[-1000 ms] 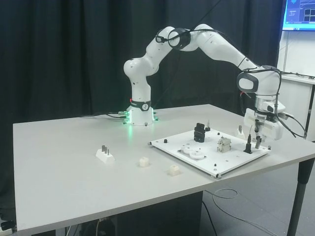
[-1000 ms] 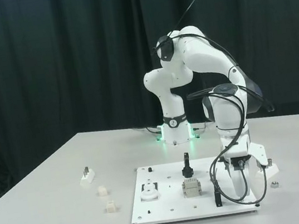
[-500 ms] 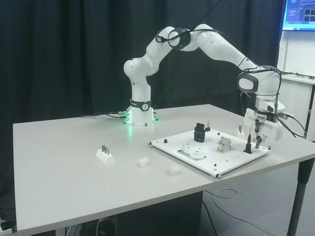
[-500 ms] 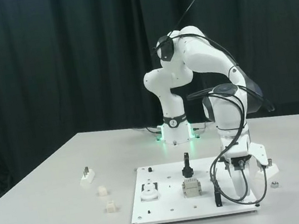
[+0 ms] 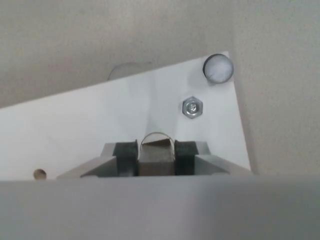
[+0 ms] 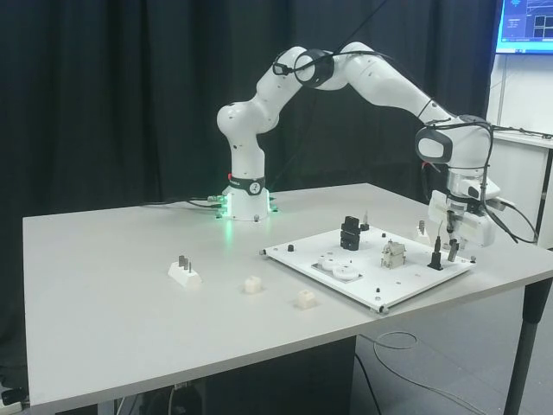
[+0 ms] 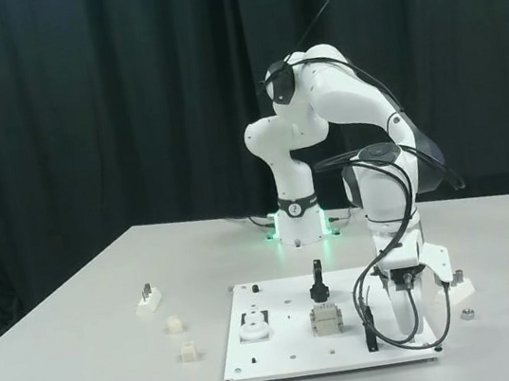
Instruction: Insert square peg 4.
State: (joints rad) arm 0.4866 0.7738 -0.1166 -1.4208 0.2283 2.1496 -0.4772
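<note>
Gripper [image 5: 156, 159] clamped on square peg [image 5: 156, 152] — above white board [image 5: 100, 125]

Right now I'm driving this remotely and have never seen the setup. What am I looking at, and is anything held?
A white robot arm is bolted on a grey table. Two pictures come from room cameras; the third looks down from the wrist past the fingertips. A white board carries small fixtures. Beside it on the table sit a white block with pins and two small white cubes. The gripper, at the board's corner, is shut on a grey square peg, near a nut.
</note>
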